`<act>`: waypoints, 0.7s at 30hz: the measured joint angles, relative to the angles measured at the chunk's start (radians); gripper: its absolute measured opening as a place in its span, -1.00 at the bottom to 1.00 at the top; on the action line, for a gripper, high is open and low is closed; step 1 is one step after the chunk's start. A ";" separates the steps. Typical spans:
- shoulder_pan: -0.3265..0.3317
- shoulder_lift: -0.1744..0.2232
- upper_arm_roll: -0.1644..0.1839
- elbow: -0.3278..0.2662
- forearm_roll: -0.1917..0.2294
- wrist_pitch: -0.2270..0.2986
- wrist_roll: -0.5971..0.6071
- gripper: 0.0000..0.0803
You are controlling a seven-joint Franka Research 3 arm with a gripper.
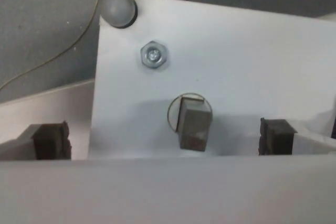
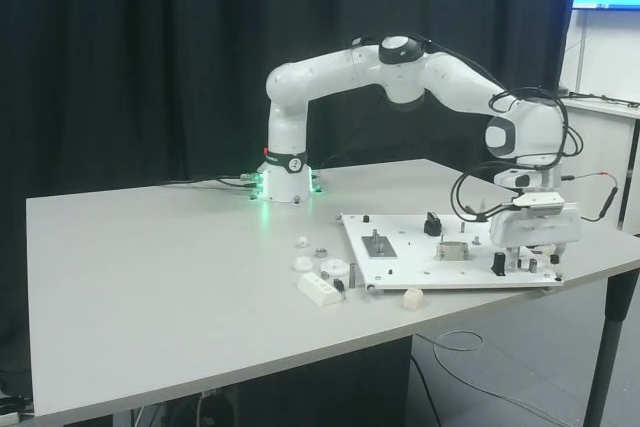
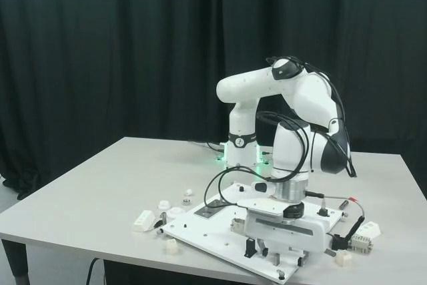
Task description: Remove square peg 4.
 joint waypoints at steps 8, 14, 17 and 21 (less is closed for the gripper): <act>0.001 0.000 0.000 -0.011 -0.003 0.013 -0.005 0.68; 0.001 0.000 0.000 -0.013 -0.004 0.019 -0.005 0.28; 0.001 0.000 0.000 -0.013 -0.005 0.020 -0.006 0.28; 0.003 0.000 0.000 -0.014 -0.015 0.022 -0.007 -0.51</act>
